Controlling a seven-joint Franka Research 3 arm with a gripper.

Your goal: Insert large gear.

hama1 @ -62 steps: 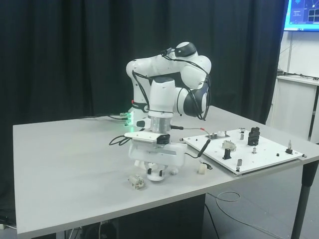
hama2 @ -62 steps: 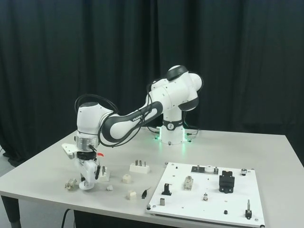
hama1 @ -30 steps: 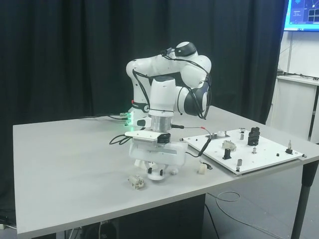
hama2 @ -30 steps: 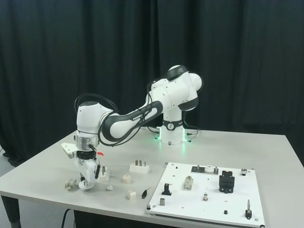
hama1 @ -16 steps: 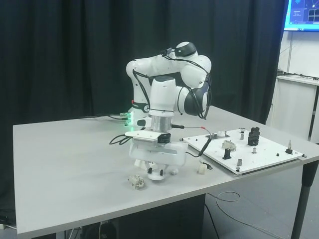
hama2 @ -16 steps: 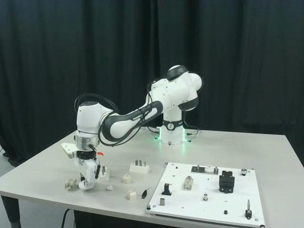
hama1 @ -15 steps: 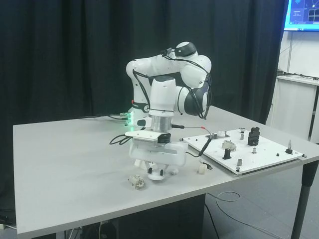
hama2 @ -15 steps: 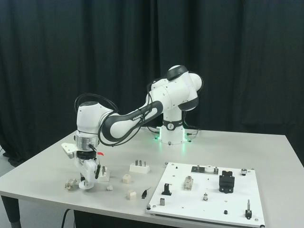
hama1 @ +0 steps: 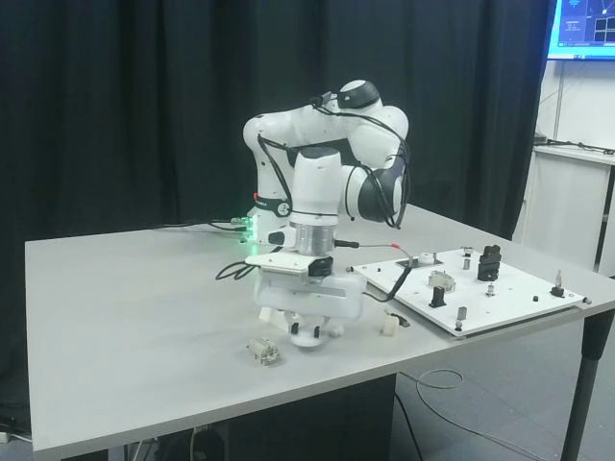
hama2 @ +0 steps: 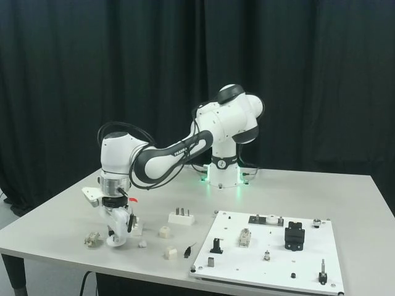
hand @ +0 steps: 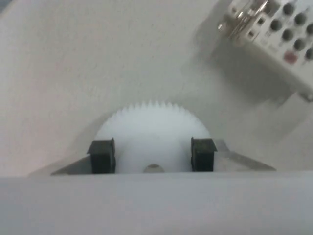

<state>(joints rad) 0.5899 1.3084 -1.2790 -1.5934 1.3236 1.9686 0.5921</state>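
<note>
Large gear (hand: pixel 152 133): white, round, fine teeth along the rim, small hub hole at the middle. Clamped flat between two black fingertips (hand: pixel 102 155), toothed edge jutting out past them. Low over the grey table (hama1: pixel 125 298), near its front edge, well apart from the white board (hama2: pixel 271 250).

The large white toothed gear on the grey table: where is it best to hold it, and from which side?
Judging by the wrist view, grip the large white toothed gear across its flat disc from straight above, near the central hub. It lies flat, and the end effector already has its black pads on both sides.
</note>
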